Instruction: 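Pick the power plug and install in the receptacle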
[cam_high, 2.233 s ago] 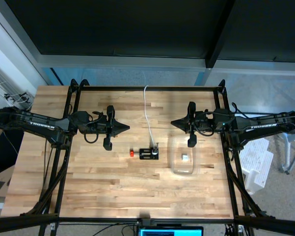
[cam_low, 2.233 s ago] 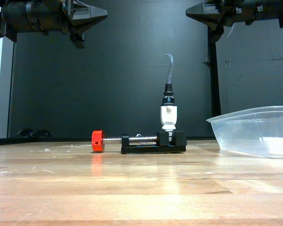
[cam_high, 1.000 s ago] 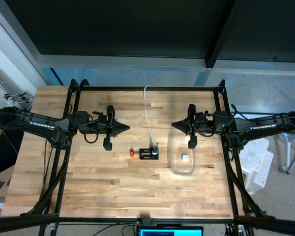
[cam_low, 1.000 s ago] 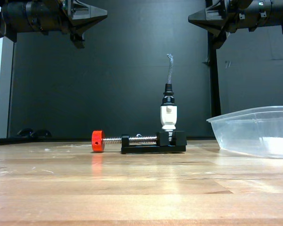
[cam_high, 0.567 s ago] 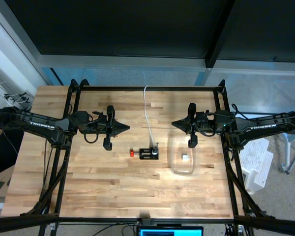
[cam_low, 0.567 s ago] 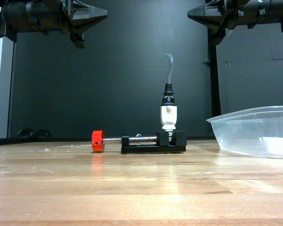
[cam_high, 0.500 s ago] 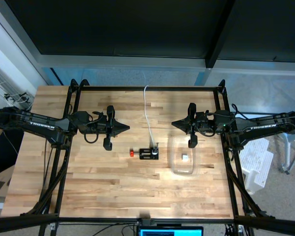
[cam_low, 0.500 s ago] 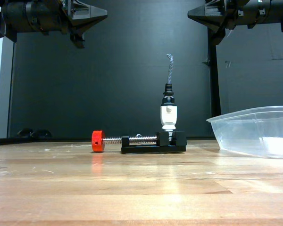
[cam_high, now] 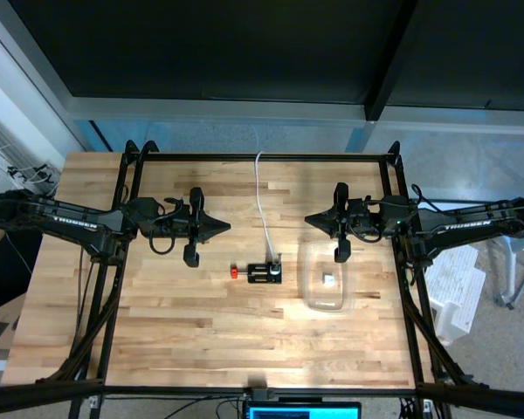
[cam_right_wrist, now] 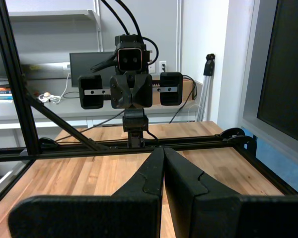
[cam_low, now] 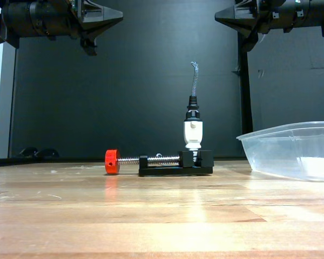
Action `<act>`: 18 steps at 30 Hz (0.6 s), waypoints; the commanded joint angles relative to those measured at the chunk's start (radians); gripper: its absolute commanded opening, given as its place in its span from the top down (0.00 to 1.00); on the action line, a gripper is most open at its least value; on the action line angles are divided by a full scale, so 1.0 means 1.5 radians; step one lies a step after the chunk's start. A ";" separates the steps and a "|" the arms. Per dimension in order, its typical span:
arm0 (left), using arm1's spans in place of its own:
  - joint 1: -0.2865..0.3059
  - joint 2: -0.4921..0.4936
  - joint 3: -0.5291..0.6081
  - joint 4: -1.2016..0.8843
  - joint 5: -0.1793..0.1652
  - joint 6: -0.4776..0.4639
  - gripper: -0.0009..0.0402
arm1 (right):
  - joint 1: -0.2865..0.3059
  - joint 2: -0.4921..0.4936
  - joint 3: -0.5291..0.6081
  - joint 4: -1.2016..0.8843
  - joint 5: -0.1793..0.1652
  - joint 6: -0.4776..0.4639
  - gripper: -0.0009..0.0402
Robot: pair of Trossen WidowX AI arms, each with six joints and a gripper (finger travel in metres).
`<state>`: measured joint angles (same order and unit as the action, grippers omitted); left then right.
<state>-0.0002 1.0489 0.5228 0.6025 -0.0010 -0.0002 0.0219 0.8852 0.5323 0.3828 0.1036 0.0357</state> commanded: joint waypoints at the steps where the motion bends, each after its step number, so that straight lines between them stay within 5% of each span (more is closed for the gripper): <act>1: 0.000 0.000 0.000 0.000 0.000 0.000 0.98 | 0.000 0.001 0.000 -0.005 0.000 0.001 0.98; 18: 0.000 0.000 0.000 0.000 0.000 0.000 0.98 | 0.000 0.001 0.000 -0.015 0.000 0.001 0.98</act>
<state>-0.0002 1.0489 0.5228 0.6029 -0.0010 -0.0002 0.0219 0.8856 0.5327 0.3637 0.1040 0.0360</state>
